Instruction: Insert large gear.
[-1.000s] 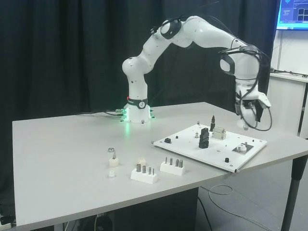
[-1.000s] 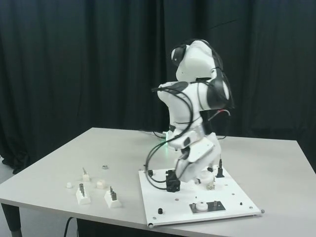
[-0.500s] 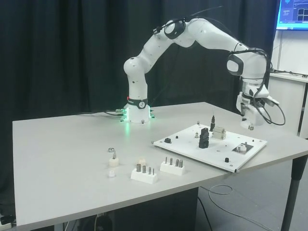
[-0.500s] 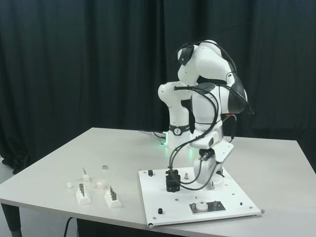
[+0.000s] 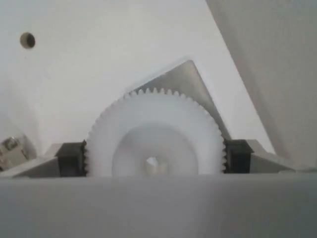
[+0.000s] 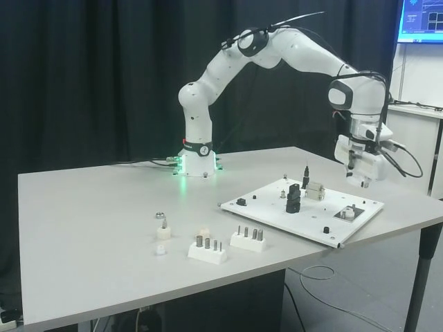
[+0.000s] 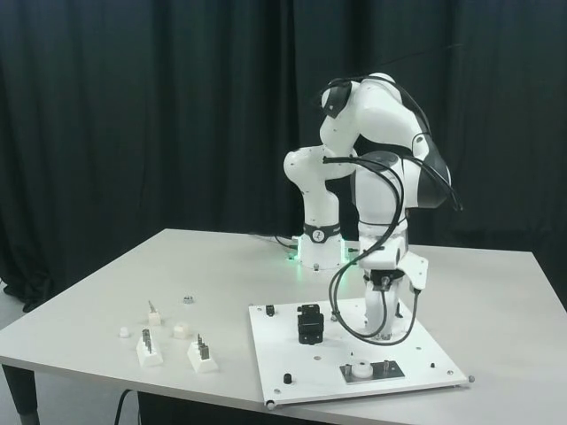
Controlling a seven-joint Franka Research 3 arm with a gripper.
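Gear (image 5: 154,141) between jaws, above plate (image 5: 185,82) on board (image 5: 99,59).

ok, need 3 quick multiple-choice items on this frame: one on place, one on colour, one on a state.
1. Where is the end effector?
A. above the white board's far end
B. over the small blocks near the table's front
C. beside the arm's base

2. What colour is the gear?
A. black
B. white
C. green

3. What is the end effector doing with the gear?
A. hanging open, gear on the table
B. shut on it, fingers at opposite sides
C. shut with nothing in it

Key: 1 A, both room views put it over the white board. 2 B, wrist view shows it white. 3 B, the fingers press its toothed rim.
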